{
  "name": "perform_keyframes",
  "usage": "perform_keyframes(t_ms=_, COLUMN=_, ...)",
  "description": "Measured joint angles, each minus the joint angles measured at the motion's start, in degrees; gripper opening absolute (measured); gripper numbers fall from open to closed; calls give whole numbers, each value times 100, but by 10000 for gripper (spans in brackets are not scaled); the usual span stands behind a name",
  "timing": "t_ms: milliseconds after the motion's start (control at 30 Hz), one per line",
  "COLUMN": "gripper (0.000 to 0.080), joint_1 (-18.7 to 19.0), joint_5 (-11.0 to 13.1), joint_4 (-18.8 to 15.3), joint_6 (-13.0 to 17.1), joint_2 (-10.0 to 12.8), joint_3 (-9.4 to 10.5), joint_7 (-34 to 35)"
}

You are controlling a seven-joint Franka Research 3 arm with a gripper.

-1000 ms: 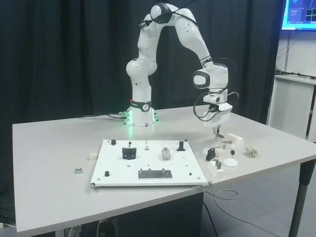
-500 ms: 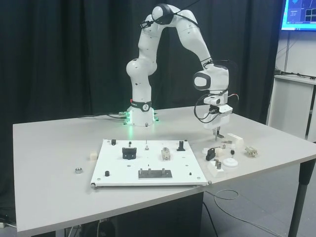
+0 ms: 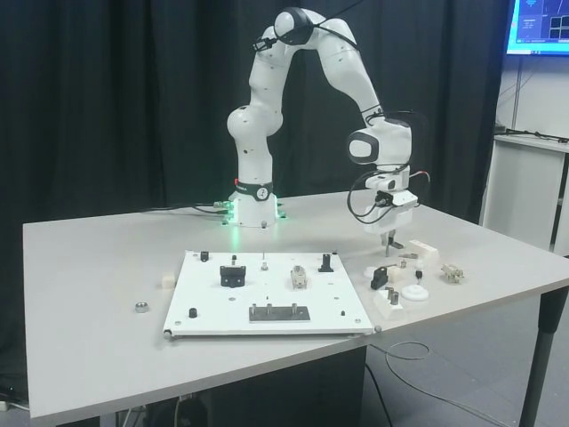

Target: Place round peg 2.

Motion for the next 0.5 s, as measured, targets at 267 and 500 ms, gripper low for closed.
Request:
perform_keyframes(t_ms=267, gripper=231, joint_1=0, joint_5=0, joint_4=4, joint_6=-1, joint_2=0, joint_3=10, joint_7=55)
perform_keyframes(t_ms=500, gripper=544, joint_1=-1, joint_5=0, joint_4=34, joint_6=-40, joint_2=-3, joint_3=35, joint_7=146)
